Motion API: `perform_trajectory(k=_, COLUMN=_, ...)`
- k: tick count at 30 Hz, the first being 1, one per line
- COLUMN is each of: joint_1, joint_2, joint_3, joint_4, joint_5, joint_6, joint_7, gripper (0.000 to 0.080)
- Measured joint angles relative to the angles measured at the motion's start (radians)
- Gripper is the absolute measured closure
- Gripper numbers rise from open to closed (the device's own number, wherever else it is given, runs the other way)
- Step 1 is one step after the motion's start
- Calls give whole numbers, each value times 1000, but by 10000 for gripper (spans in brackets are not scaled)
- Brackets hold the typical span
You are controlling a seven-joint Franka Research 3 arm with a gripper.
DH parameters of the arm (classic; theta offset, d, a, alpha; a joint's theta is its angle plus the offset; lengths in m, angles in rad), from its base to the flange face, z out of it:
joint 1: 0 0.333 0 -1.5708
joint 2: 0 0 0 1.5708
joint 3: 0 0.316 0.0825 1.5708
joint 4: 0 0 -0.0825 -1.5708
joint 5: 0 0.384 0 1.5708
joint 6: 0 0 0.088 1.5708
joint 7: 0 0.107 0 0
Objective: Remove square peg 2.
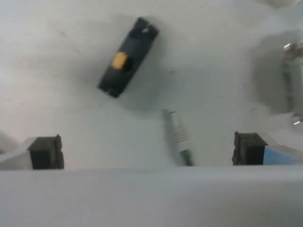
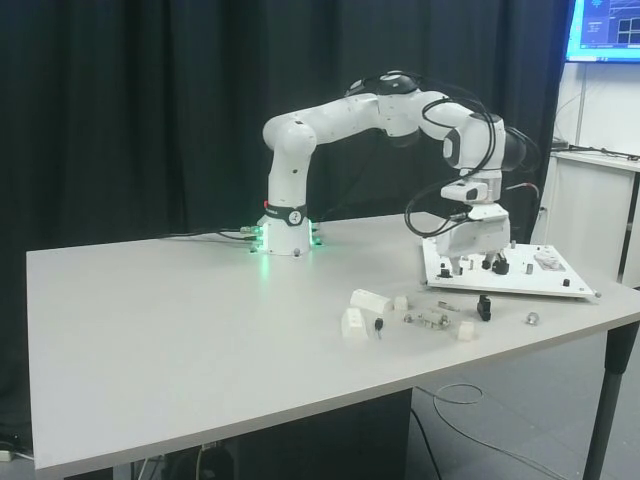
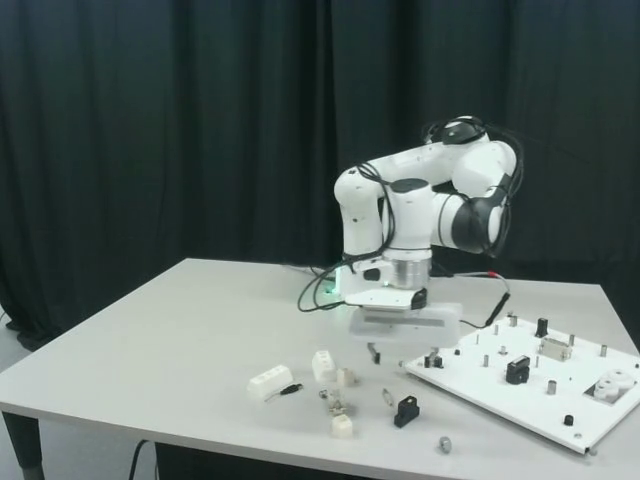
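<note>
My gripper [image 1: 147, 151] is open, its two black fingertips [image 1: 45, 152] far apart with nothing between them. It hangs low over the grey table beside the near-left edge of the white board [image 3: 575, 415], as the room views show [image 2: 458, 268] [image 3: 375, 350]. A black oblong block [image 1: 128, 56] with a lighter patch on top lies flat on the table below, apart from the fingers. It looks like the black piece [image 3: 407, 410] [image 2: 485, 308] in front of the board. Which part is square peg 2 I cannot tell.
A thin plug with a green tip [image 1: 177, 137] lies on the table under the gripper. White blocks [image 3: 270, 382] [image 3: 323, 364] [image 3: 342, 425] and small parts are scattered in front. Black fixtures [image 3: 517, 370] and pins stand on the board.
</note>
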Motion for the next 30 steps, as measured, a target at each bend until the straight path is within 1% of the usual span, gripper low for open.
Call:
perform_trajectory(k=7, joint_1=45, joint_2=-1, joint_3=3, joint_4=0, joint_5=-12, joint_6=-8, joint_7=135, gripper=3)
perform_trajectory(k=14, joint_1=84, joint_2=-7, joint_3=4, joint_4=-6, joint_5=-13, joint_6=-39, joint_7=248, gripper=3)
perform_trajectory(k=21, joint_1=120, joint_2=-18, joint_3=4, joint_4=-24, joint_5=-13, joint_6=-65, joint_7=351, gripper=3)
perform_trajectory(k=25, joint_1=142, joint_2=-23, joint_3=4, joint_4=-37, joint_5=-13, joint_6=-80, joint_7=436, gripper=3)
perform_trajectory(k=30, joint_1=175, joint_2=-28, joint_3=4, joint_4=-56, joint_5=-13, joint_6=-86, joint_7=501, gripper=3)
